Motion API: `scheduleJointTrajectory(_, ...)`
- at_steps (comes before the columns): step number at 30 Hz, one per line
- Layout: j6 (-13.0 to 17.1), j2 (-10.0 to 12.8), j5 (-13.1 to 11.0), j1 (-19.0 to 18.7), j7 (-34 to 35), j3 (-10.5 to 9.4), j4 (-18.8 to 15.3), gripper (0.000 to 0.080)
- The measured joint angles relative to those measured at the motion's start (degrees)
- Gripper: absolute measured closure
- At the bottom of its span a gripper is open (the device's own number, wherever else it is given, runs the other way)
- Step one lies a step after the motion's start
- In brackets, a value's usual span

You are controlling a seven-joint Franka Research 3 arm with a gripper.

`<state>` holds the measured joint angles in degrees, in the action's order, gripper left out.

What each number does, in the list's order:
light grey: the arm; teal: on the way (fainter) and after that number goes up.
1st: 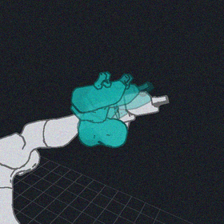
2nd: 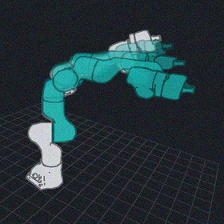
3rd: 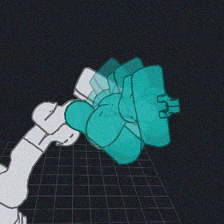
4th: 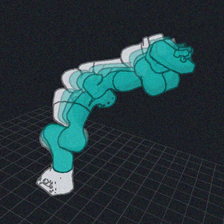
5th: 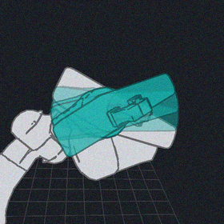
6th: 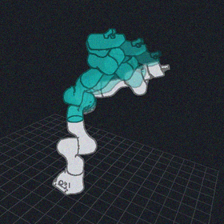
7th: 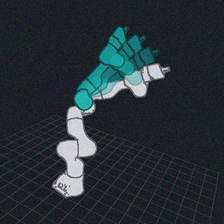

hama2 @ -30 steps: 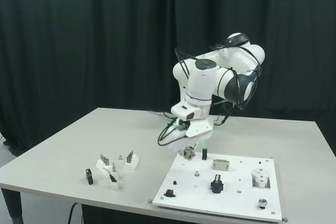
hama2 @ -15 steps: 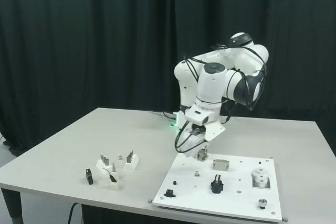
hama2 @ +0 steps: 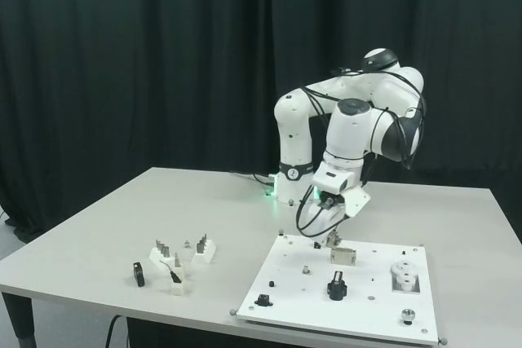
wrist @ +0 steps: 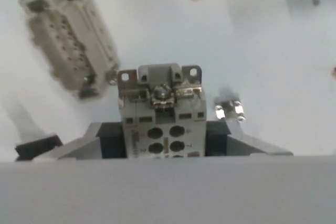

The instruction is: Insert waterproof.

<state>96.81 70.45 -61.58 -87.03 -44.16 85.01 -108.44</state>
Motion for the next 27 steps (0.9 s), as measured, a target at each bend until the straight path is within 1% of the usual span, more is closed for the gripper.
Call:
scheduleJointTrajectory(8,3.0,0.0,-1.4,-5.0,0.0,-0.10,-4.2,0.0490)
scheduleJointTrajectory(15,6.3,0.0,-3.5,-8.7,0.1,-0.21,-8.0,0.0490)
scheduleJointTrajectory(21,8.9,0.0,-4.7,-10.9,0.1,-0.51,-10.5,0.0490)
scheduleJointTrajectory(27,10.8,0.0,-5.3,-12.1,0.1,-0.94,-11.9,0.0490)
